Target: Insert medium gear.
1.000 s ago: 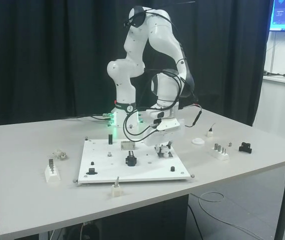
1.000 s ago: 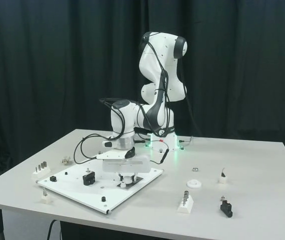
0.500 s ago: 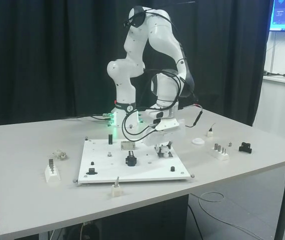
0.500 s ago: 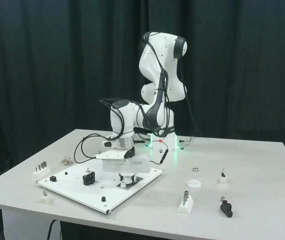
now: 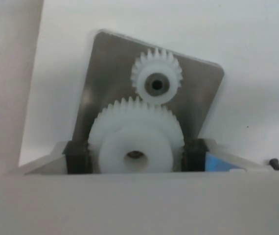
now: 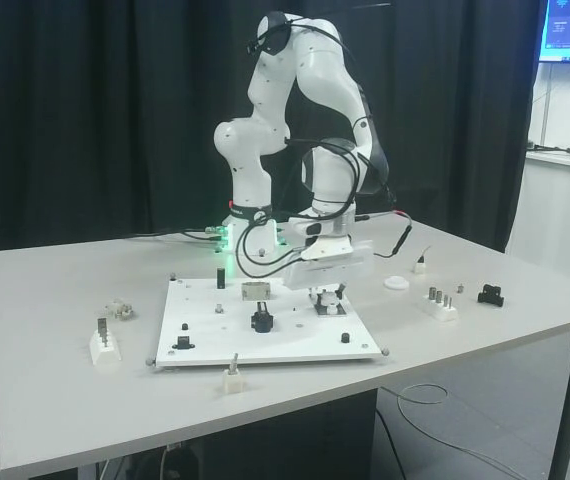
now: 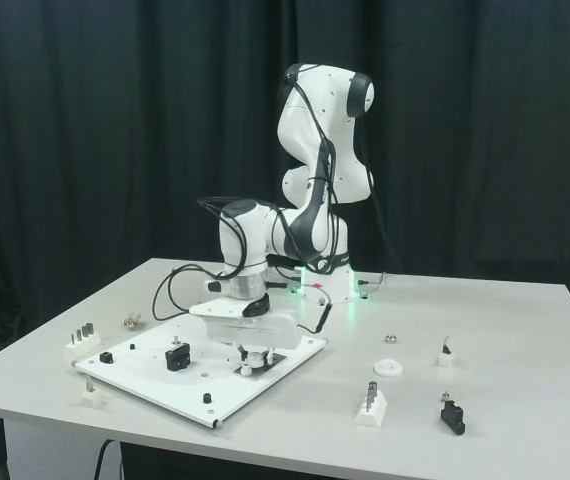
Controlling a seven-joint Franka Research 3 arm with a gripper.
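Med. gear (image 5: 135, 145) on grey plate (image 5: 106, 73), meshed w/ small gear (image 5: 156, 82)

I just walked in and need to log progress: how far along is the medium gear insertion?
Nearly done, it seems. In the wrist view the medium gear sits over the grey plate, its teeth meeting those of the small gear. In hand: the gripper has its black pads on either side of the gear. Left: letting go and pulling away. Whether the gear is fully seated cannot be seen.
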